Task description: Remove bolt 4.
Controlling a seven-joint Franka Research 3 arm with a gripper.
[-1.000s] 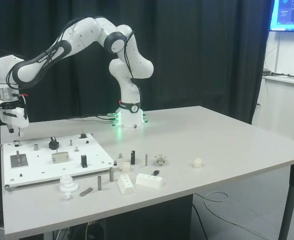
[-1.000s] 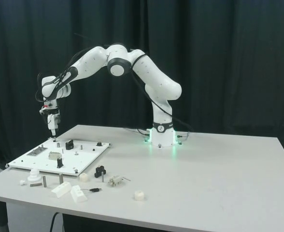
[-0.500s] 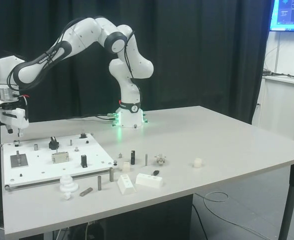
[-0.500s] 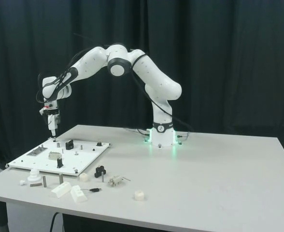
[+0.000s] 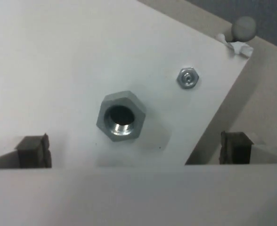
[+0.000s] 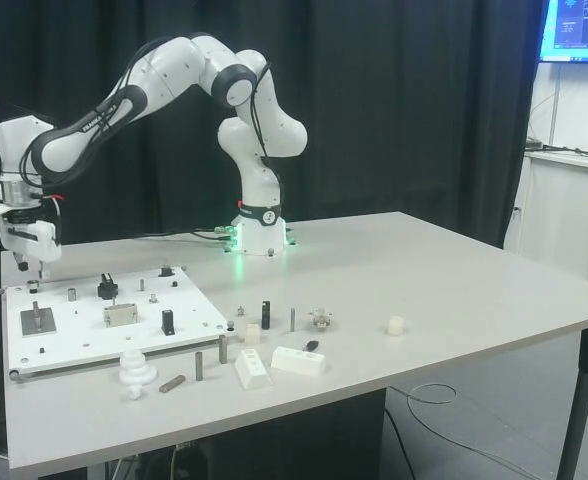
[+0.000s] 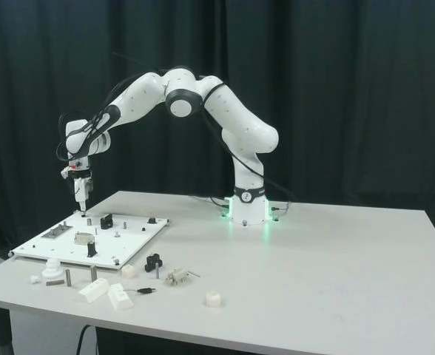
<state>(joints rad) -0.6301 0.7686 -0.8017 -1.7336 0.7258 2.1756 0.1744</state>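
1 grey table (image 6: 454, 270) carries 1 white arm (image 6: 164, 70) and 1 white board (image 6: 74, 335). The 1 gripper (image 5: 134, 148) hangs over the board's far corner, its 2 fingers spread and empty. Beneath sit 1 large nut (image 5: 119, 116), its threaded hole empty, and 1 small nut (image 5: 188, 78). Where bolt 4 is cannot be told.

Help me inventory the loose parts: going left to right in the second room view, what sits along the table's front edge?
White stepped part → two white blocks → small black block → metal fitting → small white cylinder.
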